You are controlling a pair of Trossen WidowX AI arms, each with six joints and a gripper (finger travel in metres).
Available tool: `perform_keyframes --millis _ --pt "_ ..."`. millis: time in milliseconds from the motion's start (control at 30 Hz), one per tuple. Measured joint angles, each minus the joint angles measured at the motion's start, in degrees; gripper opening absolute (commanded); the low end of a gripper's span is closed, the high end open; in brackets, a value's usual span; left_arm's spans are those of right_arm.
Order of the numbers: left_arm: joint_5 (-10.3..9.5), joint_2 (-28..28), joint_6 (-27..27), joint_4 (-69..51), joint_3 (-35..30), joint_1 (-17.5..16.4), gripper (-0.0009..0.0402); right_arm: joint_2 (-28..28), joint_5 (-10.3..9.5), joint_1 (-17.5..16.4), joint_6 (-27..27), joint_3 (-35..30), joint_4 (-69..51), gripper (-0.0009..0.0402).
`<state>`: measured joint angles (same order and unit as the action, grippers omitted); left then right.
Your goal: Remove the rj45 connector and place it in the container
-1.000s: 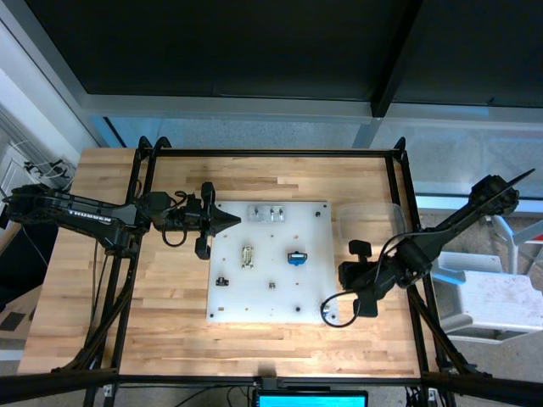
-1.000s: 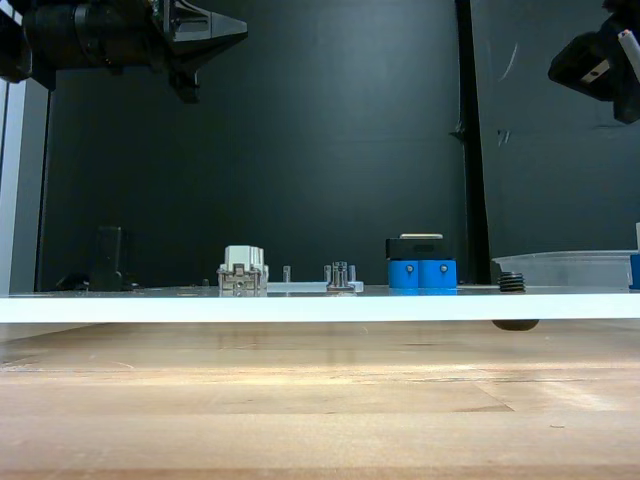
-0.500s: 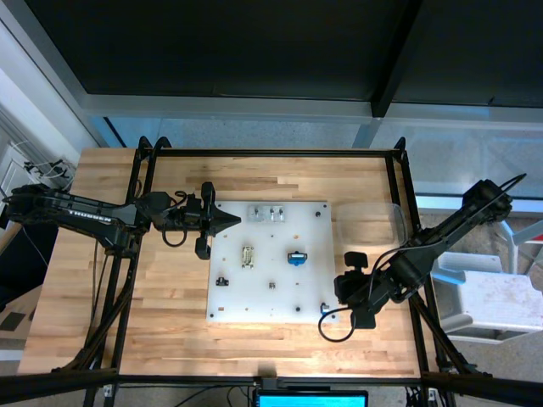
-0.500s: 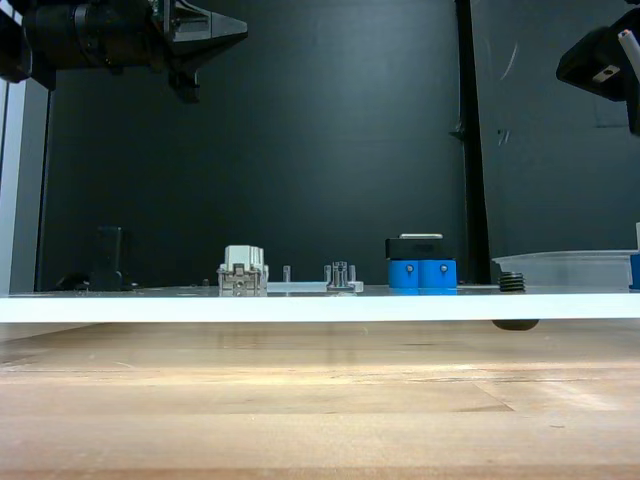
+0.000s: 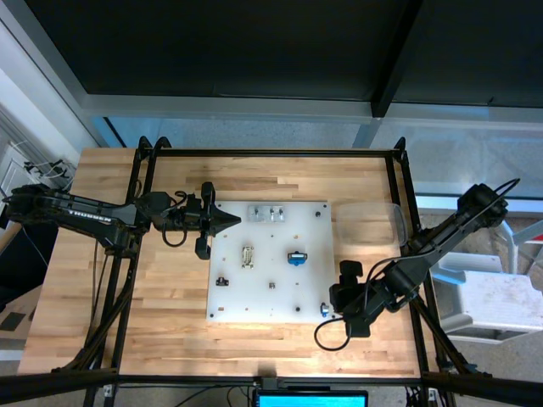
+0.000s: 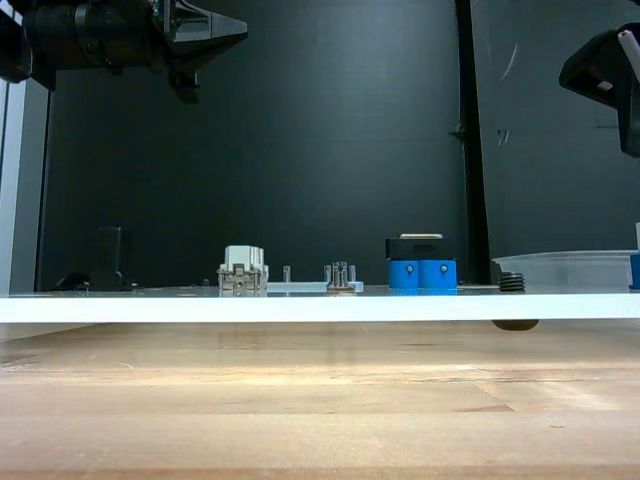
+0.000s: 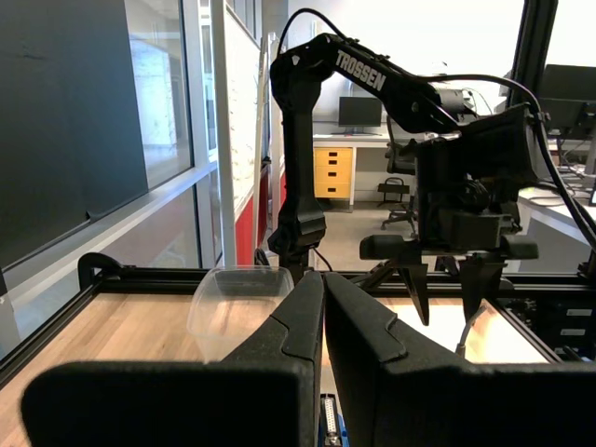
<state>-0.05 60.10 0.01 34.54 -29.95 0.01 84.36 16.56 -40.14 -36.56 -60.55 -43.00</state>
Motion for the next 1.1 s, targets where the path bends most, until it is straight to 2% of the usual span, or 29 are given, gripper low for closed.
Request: perform_keyframes --millis 133,600,900,1100 --pt "0.02 0.0 0.0 0.0 0.0 0.0 0.0 1.2 1.84 0.0 0.1 0.0 1.5 0.0224" --pt "0.02 0.0 0.0 0.0 0.0 0.0 0.0 4.3 1.99 -0.2 0.7 1.3 6.0 0.0224" --pt "0.02 0.0 0.0 0.0 0.0 0.0 0.0 4.7 2.49 -0.4 -0.4 4.6 10.4 0.0224" --pt "0.02 0.0 0.0 0.0 0.0 0.0 0.0 4.7 4.61 -0.4 -0.4 4.7 10.8 0.0224"
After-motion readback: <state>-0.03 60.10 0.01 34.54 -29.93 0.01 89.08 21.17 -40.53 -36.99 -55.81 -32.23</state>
